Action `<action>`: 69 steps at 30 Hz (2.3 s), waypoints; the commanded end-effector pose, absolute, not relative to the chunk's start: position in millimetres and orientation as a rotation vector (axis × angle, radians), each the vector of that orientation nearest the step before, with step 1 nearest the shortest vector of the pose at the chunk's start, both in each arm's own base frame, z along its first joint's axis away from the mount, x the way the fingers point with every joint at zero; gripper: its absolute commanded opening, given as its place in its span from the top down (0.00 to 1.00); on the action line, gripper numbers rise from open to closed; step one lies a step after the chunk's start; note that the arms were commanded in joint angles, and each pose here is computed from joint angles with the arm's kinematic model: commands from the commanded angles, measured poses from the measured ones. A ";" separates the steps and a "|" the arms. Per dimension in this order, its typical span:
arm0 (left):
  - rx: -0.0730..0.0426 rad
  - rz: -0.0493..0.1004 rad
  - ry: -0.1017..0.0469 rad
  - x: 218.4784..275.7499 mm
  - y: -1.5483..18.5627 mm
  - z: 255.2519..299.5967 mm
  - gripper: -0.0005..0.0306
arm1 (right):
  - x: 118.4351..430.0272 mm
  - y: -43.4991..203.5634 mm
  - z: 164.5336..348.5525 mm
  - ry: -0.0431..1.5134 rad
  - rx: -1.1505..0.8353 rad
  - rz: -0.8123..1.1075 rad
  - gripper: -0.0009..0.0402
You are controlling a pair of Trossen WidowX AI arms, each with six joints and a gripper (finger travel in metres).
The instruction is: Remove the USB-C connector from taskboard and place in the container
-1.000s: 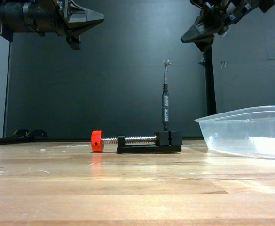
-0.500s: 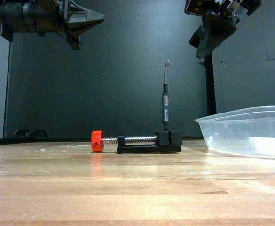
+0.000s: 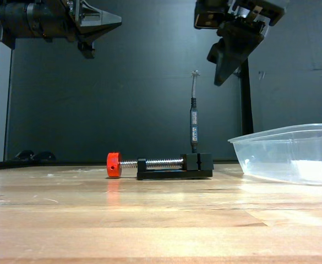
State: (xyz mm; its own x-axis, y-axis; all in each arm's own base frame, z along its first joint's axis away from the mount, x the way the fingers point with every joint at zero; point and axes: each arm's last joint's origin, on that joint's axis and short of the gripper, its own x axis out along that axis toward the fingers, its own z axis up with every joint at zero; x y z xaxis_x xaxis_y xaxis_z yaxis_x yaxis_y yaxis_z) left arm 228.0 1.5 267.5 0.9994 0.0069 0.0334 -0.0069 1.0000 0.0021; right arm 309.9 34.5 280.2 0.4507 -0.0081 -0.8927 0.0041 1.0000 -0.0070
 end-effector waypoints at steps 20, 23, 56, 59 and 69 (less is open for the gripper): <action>0.002 0.007 -0.034 228.0 1.5 267.6 0.98 | 356.0 50.6 255.5 1.132 -0.007 0.004 0.60; 0.002 0.007 -0.035 227.9 1.5 267.7 0.98 | 357.8 51.2 252.4 1.139 -0.005 0.004 0.60; 0.002 0.007 -0.034 228.0 1.5 267.6 0.98 | 364.6 52.1 233.0 1.177 -0.035 -0.013 0.70; 0.002 0.007 -0.034 228.0 1.5 267.6 0.98 | 364.1 52.0 231.8 1.180 -0.036 -0.013 0.73; 0.002 0.007 -0.034 228.0 1.5 267.6 0.98 | 364.8 52.1 232.0 1.173 -0.037 -0.011 0.83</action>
State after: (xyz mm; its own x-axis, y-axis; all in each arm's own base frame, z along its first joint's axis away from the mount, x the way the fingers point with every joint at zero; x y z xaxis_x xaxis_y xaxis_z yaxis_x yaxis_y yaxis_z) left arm 227.9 1.5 267.7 0.9994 0.0069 0.0341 -0.0069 1.0000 0.0021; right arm 364.8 52.1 231.6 0.3865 -0.0286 -0.9218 -0.0100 0.9993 -0.0352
